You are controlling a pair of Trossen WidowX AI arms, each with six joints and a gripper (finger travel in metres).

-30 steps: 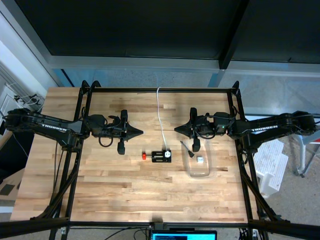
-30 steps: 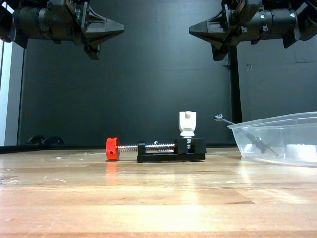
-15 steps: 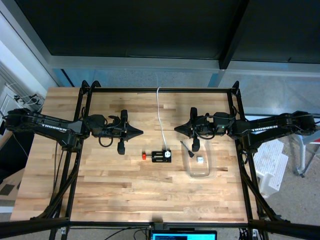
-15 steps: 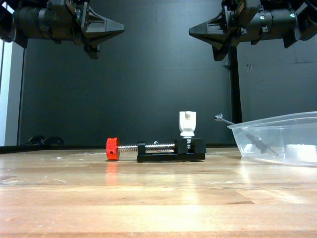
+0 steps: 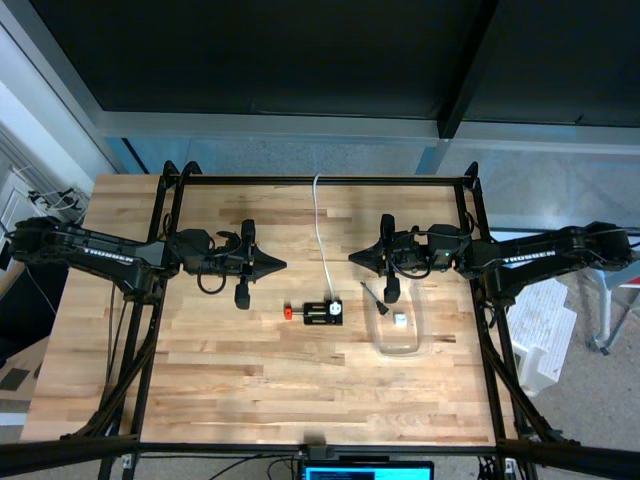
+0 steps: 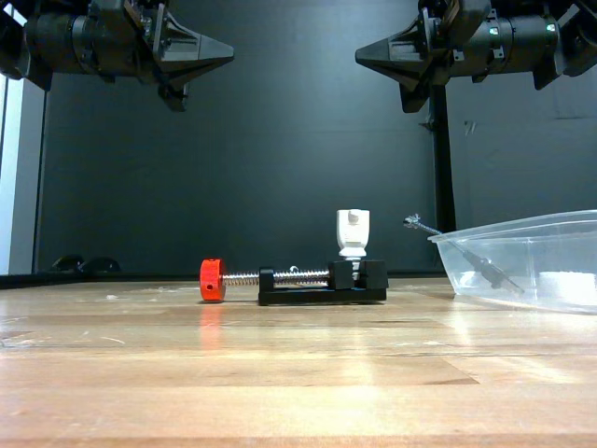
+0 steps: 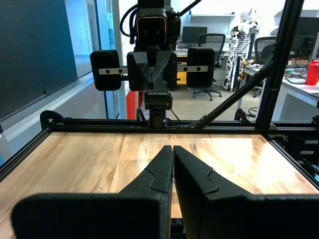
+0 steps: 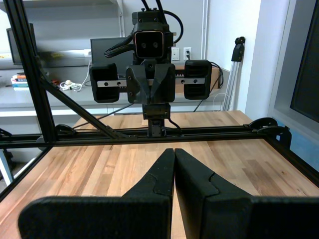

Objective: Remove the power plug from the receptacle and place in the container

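Black power plug (image 5: 372, 297) apparently leaning in container (image 6: 541, 252); left claw (image 5: 283, 265), right claw (image 5: 352, 259) closed, raised.

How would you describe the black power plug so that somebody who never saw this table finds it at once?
On the table, right of the black fixture with the red knob, lies a clear container, near the shut right gripper; the shut left gripper hangs opposite, left of the fixture. The power plug leans over the container's far-left rim: slim and black, unlike the white cube inside.

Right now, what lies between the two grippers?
In the high view, a white cable passes below between the raised left gripper and right gripper, both shut.
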